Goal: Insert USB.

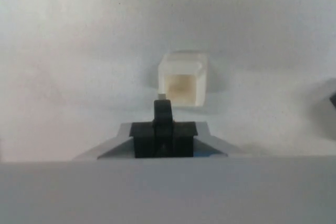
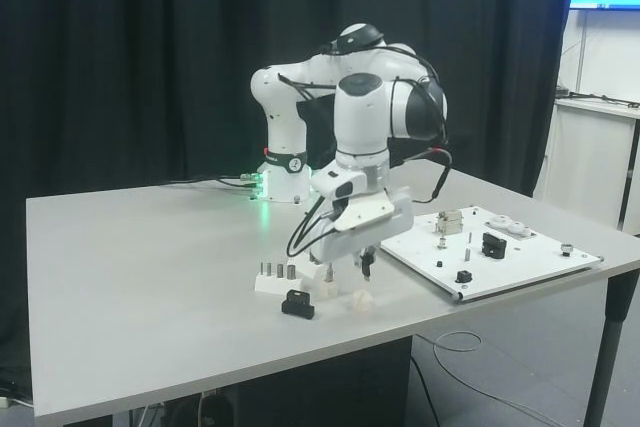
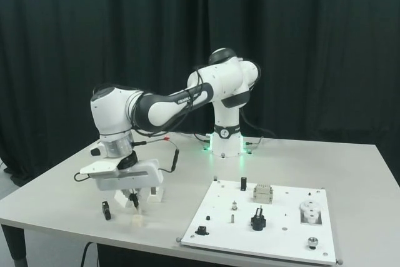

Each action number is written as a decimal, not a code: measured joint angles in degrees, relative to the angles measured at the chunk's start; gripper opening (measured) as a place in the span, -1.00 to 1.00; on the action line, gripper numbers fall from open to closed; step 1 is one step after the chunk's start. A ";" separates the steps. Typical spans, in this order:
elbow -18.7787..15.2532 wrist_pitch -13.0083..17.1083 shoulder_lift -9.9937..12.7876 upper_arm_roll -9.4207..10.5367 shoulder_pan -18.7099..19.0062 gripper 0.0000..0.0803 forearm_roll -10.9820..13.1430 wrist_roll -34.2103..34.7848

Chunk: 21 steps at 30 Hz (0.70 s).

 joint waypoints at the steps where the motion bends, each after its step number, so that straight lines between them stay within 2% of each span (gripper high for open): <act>1: 0.15 -0.25 0.00 -0.32 0.01 -0.83 0.00 0.02; 10: 0.94 -1.26 0.00 -1.97 0.05 -0.83 -0.03 0.05; 21: 1.59 -1.31 0.00 -2.17 0.07 -0.83 -0.12 -0.96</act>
